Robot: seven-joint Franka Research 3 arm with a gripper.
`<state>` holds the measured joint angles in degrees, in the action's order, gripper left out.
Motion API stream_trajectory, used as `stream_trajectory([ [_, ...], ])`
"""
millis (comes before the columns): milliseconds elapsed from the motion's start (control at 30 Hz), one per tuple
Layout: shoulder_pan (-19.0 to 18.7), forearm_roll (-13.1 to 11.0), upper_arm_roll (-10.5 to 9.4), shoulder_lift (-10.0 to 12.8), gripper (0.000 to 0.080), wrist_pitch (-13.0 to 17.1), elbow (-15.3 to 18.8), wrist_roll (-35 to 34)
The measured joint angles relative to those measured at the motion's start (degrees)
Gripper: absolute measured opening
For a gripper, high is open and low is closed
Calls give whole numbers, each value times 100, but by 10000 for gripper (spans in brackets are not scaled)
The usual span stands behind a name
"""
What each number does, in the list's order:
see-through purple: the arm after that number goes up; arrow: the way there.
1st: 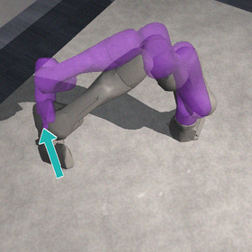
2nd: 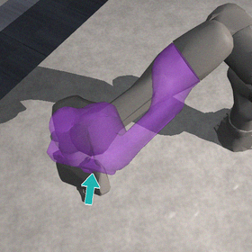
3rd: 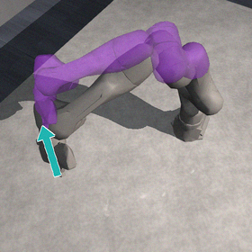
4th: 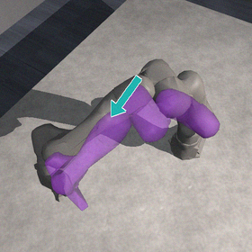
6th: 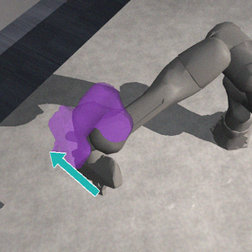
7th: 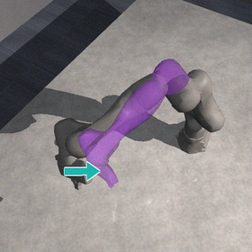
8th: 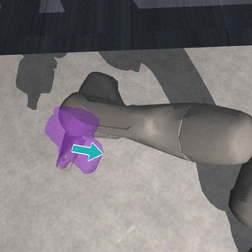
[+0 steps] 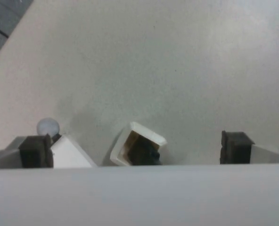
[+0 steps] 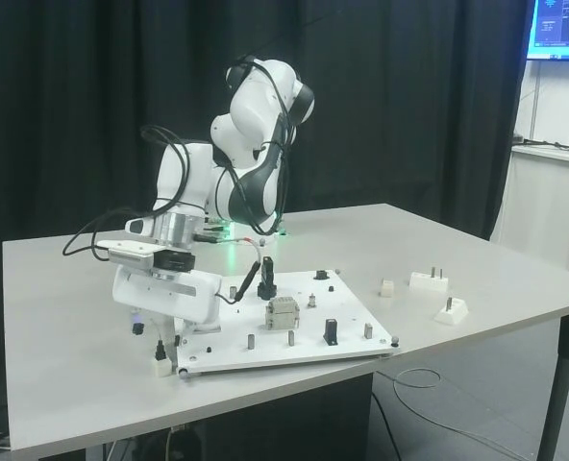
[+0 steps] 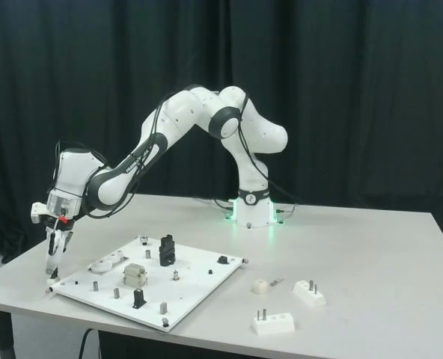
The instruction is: Place USB.
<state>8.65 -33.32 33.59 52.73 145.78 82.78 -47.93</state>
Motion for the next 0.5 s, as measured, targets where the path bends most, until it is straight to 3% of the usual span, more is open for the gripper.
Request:
stream_trajectory([
  [167, 16, 38, 1, -1, 750, 0, -62, 0],
  [200, 20, 41, 1, -1, 797, -1, -74, 0],
  [500, 60, 135, 2, -24, 799, -56, -211, 1],
])
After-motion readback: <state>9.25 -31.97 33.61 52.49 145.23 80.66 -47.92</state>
